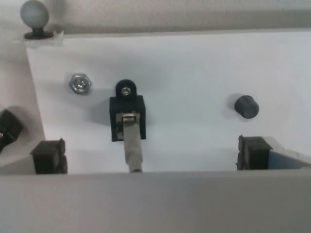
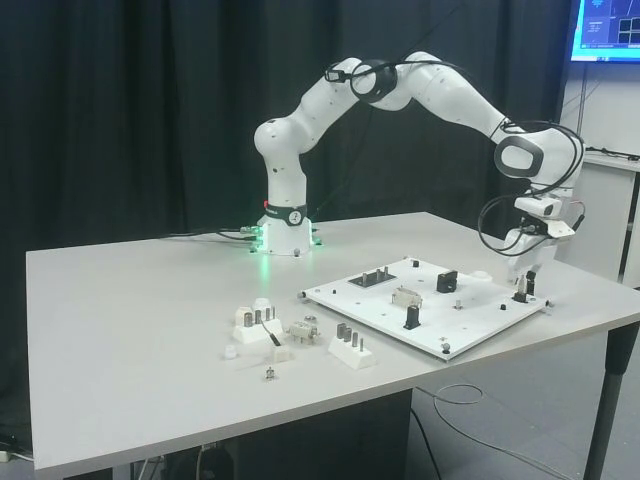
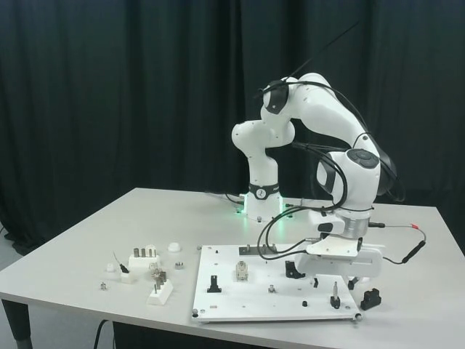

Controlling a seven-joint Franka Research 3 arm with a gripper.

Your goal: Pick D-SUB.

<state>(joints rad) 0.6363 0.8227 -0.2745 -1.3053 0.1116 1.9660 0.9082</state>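
White fixtures (image 2: 352,350) front the grey worktop (image 2: 120,330) before a black curtain (image 2: 120,120), the D-SUB (image 2: 405,297) sitting mid-board (image 2: 480,322), well apart from the jaws, whose grip I cannot tell.

- The arm (image 2: 420,85) is white, with black joint bands.
- The tabletop (image 2: 130,320) is plain grey.
- The board (image 3: 254,294) is white, and the small mounts (image 3: 214,285) on it are black.
- The curtain (image 3: 131,87) behind is black.
- A green light (image 2: 262,243) glows at the arm's base.
- The socket block (image 1: 127,118) is black; its plug (image 1: 131,145) is grey.
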